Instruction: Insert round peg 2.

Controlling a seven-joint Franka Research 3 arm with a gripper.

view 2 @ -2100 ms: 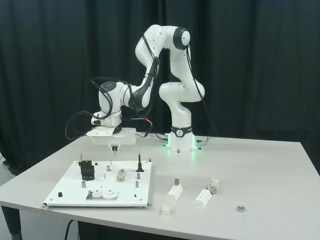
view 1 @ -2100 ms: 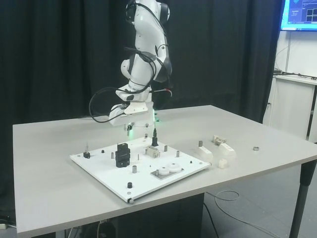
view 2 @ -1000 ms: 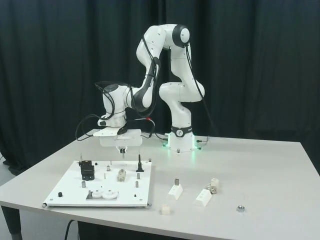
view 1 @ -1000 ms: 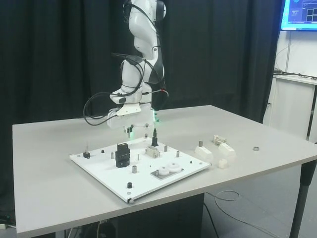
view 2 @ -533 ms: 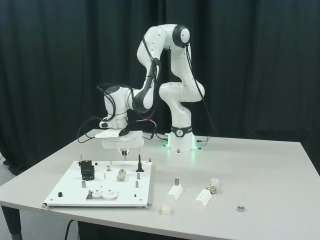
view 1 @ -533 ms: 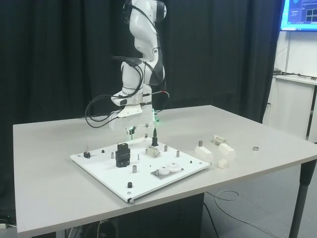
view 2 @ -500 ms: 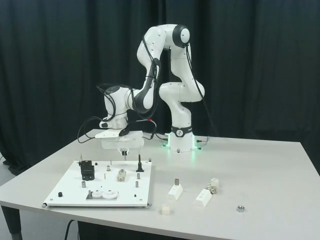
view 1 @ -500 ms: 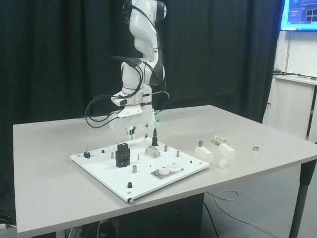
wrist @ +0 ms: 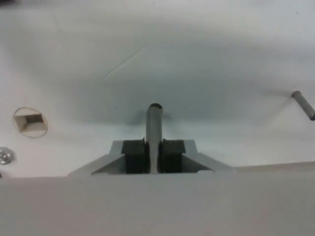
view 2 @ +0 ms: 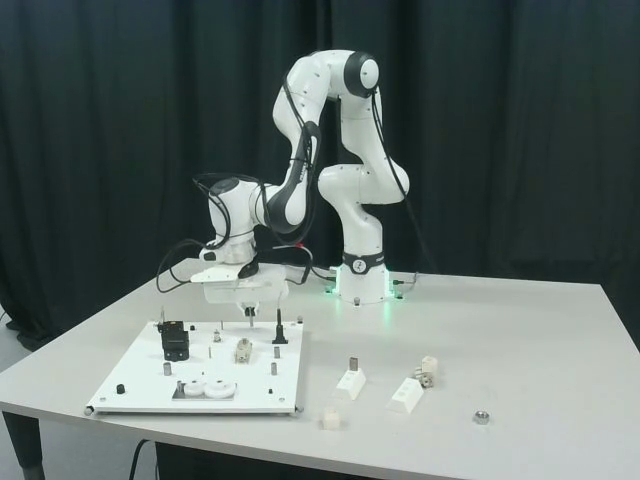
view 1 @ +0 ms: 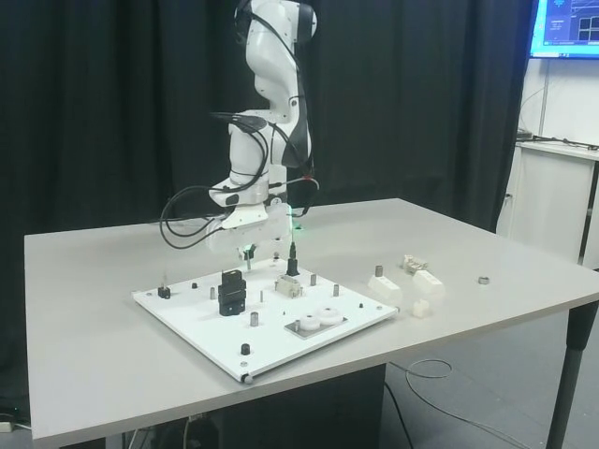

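Black post [view 2: 278, 329] beside gripper [view 2: 247, 316] — board [view 2: 140, 372] crowded

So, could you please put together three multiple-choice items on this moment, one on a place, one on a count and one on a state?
1. Where does the tool hang?
A. Over the white board
B. Over the bare table beside the loose nut
C. Beside the arm's base

2. How many white gears lie side by side near the board's front edge?
A. None
B. Two
C. Five

3. What state is the tool in?
A. Wide open, with nothing in it
B. Shut on a grey round peg
C. Shut on a black block

Answers: 1 A, as both room views show it above the far part of the white board. 2 B, as the two white gears show as a pair there. 3 B, as the wrist view shows the black pads pressed on either side of the grey round peg.
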